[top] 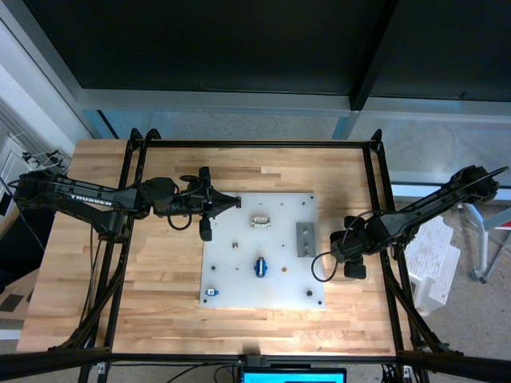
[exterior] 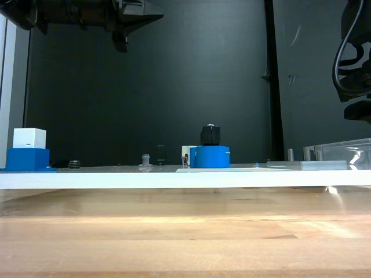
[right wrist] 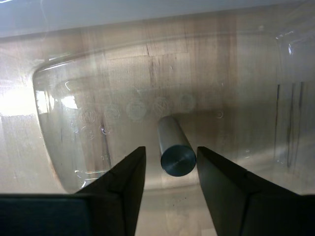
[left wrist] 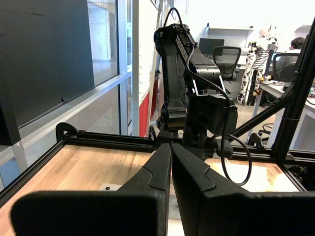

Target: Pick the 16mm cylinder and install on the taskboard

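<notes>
The 16mm cylinder (right wrist: 170,132) is a short dark grey metal peg lying on its side in a clear tray (right wrist: 54,142). My right gripper (right wrist: 171,148) hangs over it, open, with one finger on each side and a gap to the peg. In the high view this right gripper (top: 351,259) sits just off the right edge of the white taskboard (top: 239,279). My left gripper (top: 231,202) is shut on nothing and points level across the board's far left part, high above it (exterior: 133,17).
The board carries a grey metal block (top: 306,238), a blue fitting (top: 260,266) and a silver connector (top: 259,221). A blue and white piece (exterior: 28,152) stands at its near left corner. A black frame (top: 255,144) rings the table.
</notes>
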